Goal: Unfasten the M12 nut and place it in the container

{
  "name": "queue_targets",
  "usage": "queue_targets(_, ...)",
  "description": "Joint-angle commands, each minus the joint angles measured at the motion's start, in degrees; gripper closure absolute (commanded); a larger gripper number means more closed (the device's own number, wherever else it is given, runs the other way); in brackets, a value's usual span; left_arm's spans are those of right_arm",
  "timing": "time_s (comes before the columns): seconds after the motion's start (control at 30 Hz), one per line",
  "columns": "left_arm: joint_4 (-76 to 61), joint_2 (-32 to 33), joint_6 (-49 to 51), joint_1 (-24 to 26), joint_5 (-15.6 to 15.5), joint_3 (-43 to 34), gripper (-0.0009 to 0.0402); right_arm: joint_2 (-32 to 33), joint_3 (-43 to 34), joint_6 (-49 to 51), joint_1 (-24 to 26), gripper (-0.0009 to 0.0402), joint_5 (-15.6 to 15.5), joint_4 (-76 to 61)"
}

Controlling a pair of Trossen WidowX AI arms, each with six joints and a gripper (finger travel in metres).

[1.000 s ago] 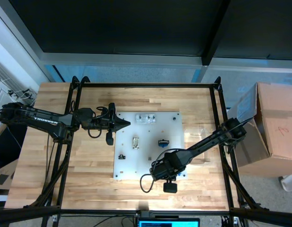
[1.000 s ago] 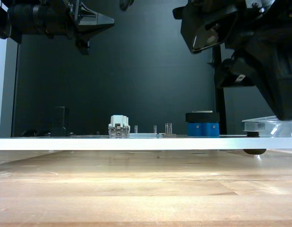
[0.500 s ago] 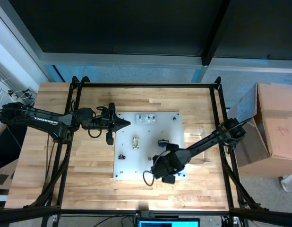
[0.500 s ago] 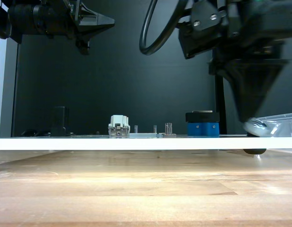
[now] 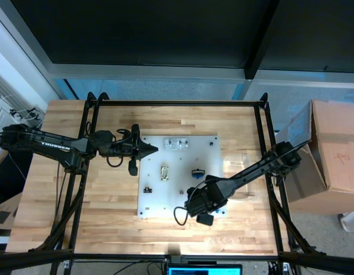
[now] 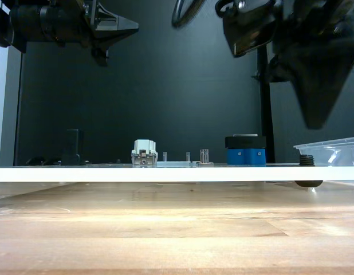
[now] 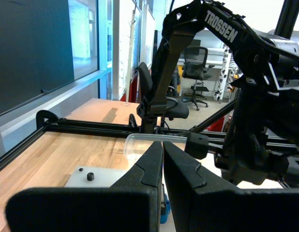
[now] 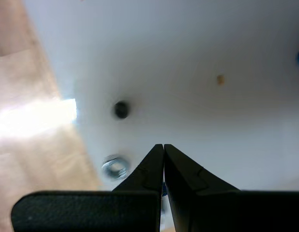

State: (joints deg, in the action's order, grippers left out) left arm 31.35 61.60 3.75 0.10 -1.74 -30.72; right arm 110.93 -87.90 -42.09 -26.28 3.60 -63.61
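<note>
M12 nut [image 8: 114,166] lies free on white board [image 8: 198,63].

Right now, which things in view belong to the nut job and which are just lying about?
Job: M12 nut lying free on board beside bare stud; clear container; right hand shut, empty, above stud; left hand shut, high over board's left side.
Lying about: blue block, white connector, cardboard box.
</note>
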Motion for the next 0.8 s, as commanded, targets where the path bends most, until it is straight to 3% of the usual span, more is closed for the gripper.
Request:
queue_targets(0.03,0.00,0.00,0.00,0.00,0.00,0.00,0.0393,-0.07,-1.38,-1.53,-0.04,0.0383,-0.85,0.07)
queue_targets(0.17,0.04,0.00,0.00,-0.02,0.00,0.00,0.0393,-0.07,-3.32,0.35,-1.29,0.0344,-0.92,0.22)
queue_targets(0.37,0.02,0.00,0.00,0.00,0.00,0.00,0.0393,-0.90,-3.37,10.36,-3.93,0.0243,-0.87,0.13)
queue_targets(0.53,0.02,0.00,0.00,-0.02,0.00,0.00,0.0393,-0.98,-3.30,25.07,-4.81,0.0173,-1.09,0.02)
queue_targets(0.67,0.02,0.00,0.00,-0.02,0.00,0.00,0.0393,-0.85,-3.30,36.79,-4.87,0.0158,-4.70,0.04)
queue_targets(0.8,0.02,0.00,0.00,-0.02,0.00,0.00,0.0393,-0.44,-2.58,40.50,-4.50,0.0158,-5.14,0.07)
